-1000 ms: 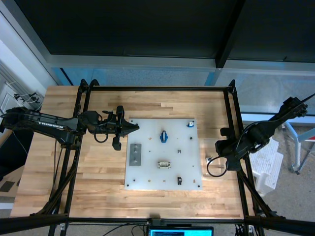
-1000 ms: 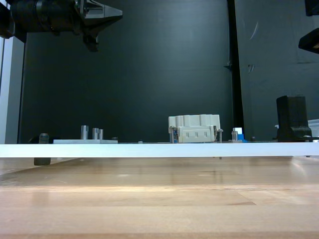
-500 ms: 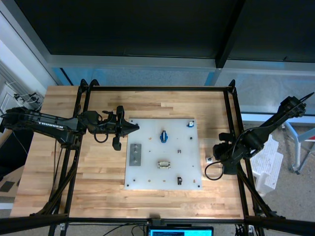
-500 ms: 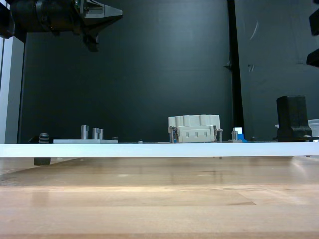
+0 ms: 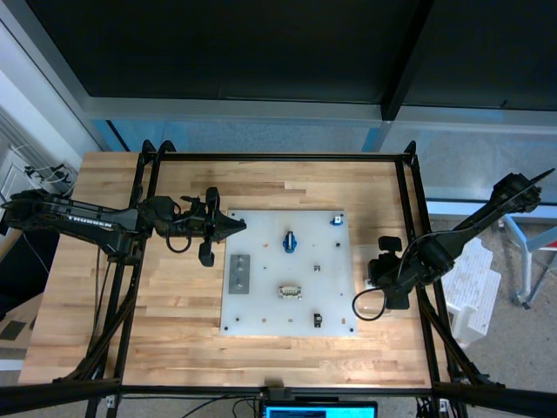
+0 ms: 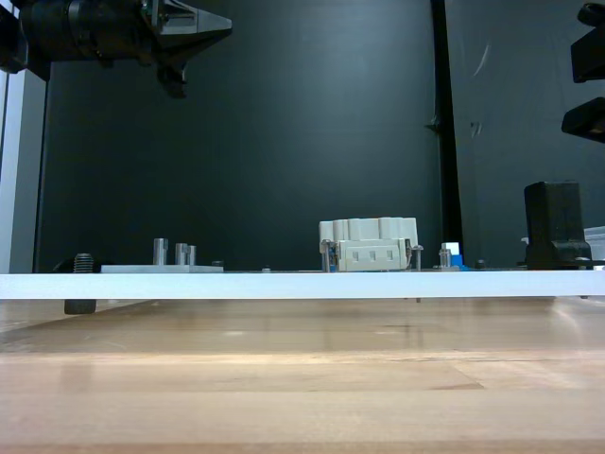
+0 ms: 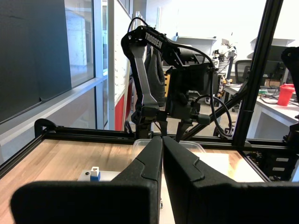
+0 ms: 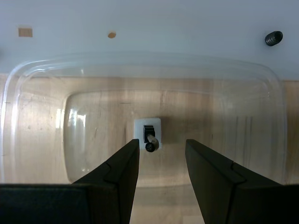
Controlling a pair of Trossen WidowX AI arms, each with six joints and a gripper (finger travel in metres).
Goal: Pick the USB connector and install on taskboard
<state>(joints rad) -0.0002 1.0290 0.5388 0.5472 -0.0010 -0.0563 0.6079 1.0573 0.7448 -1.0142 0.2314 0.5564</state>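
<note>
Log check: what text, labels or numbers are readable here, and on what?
"TROSSEN": white letters on the right arm, left wrist view.
White lettering on the left arm, high view: too small to read.
None on the taskboard, the left gripper by its left edge, or the right gripper above the clear tray.

The taskboard [image 5: 261, 235] lies in the middle of the table [image 5: 174, 348]. The left gripper [image 5: 236, 225] hangs over the board's far left corner. A tray [image 8: 42, 93] sits just beside the board's right edge. The USB connector [image 8: 149, 131] lies in the tray, under the right gripper [image 8: 161, 145].
</note>
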